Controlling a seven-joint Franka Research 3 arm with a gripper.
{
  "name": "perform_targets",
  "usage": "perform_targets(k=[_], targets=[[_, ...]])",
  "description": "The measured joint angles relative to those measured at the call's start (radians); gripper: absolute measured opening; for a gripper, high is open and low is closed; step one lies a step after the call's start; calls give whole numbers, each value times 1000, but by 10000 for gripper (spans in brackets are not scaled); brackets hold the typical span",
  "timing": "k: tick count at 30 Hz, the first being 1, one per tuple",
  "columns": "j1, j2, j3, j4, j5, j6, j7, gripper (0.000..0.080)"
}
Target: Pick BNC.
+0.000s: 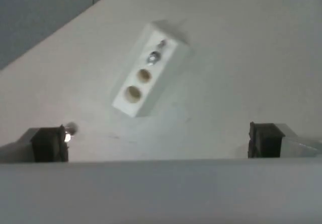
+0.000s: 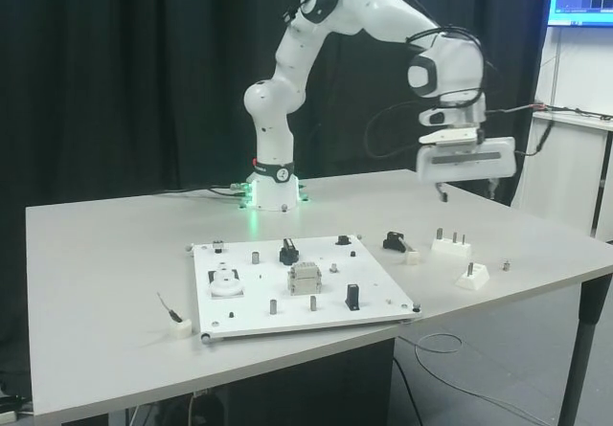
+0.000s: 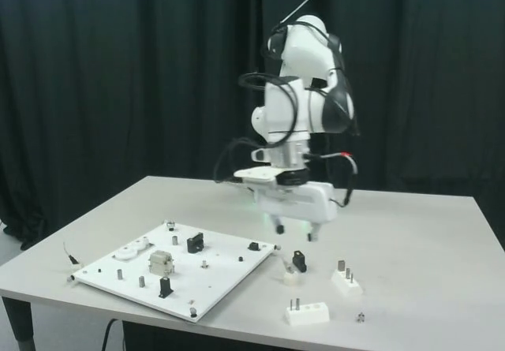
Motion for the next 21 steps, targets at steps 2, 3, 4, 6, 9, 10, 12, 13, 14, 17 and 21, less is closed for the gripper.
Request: perform_targets(k=[2, 3, 4, 6, 9, 10, 12, 13, 14, 17, 21], targets=[[17, 14, 0, 14, -1, 5, 33, 800], [25, 23, 0, 22, -1, 7, 49, 800], [31, 30, 0, 29, -1, 8, 63, 800], [44, 49, 0, 48, -1, 10, 92, 800], [59, 79, 0, 80, -1, 11, 134, 800], [64, 89, 0, 90, -1, 11, 149, 800], [72, 109, 0, 112, -1, 11, 180, 800], [75, 119, 0, 123, -1, 11, 196, 800], [79, 128, 0, 132, -1, 11, 213, 800], [89, 156, 0, 161, -1, 11, 266, 800], [101, 191, 0, 195, -1, 10, 303, 800]])
